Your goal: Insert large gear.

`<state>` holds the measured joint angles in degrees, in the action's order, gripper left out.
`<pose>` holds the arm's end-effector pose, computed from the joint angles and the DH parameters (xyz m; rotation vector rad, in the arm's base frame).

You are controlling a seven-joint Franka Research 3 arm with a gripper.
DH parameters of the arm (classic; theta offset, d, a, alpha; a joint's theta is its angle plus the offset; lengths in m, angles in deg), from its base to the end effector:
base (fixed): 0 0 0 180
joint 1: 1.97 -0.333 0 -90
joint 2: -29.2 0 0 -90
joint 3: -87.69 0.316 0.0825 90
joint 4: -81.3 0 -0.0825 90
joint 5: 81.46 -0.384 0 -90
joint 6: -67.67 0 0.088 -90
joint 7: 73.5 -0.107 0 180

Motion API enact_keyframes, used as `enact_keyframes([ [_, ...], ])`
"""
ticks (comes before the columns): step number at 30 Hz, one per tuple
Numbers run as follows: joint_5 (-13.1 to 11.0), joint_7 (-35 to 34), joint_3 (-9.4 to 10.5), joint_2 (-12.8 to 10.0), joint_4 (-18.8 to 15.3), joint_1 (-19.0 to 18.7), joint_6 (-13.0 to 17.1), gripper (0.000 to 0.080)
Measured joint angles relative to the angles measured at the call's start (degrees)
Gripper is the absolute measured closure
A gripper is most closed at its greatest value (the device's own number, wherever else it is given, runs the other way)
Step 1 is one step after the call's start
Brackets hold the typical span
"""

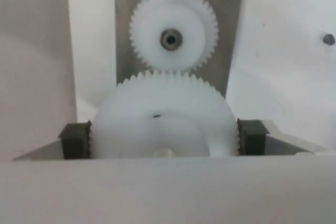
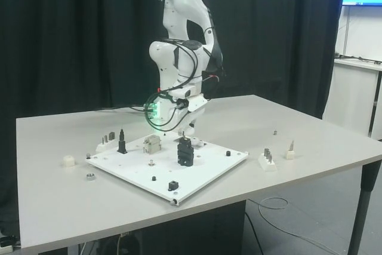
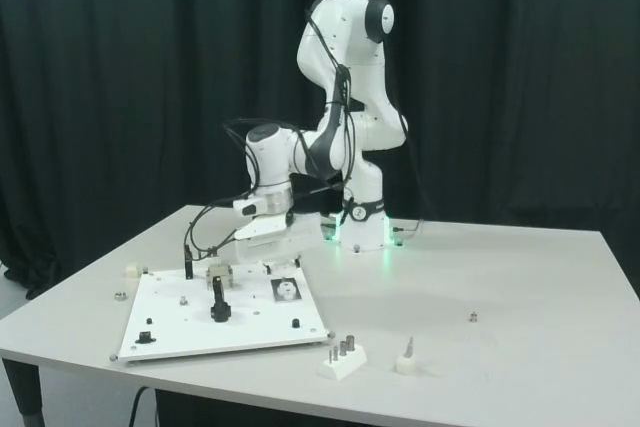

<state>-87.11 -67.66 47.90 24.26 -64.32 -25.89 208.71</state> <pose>0.4230 -0.1251 0.2357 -3.0798 0.4002 0.2193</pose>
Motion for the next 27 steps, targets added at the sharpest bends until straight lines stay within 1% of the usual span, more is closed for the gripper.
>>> enact_keyframes([
  [13, -7.2, 7.0, -0.84, -0.1, -0.7, 1.4, 0.0, 0.0209],
  [18, -9.5, 8.7, -0.98, -0.4, -0.7, 1.7, 0.1, 0.0209],
  [22, -10.7, 9.5, -1.2, -0.8, -0.7, 1.7, 0.3, 0.0209],
  [27, -11.2, 9.7, -1.28, -1.2, -0.7, 1.7, 0.7, 0.0209],
])
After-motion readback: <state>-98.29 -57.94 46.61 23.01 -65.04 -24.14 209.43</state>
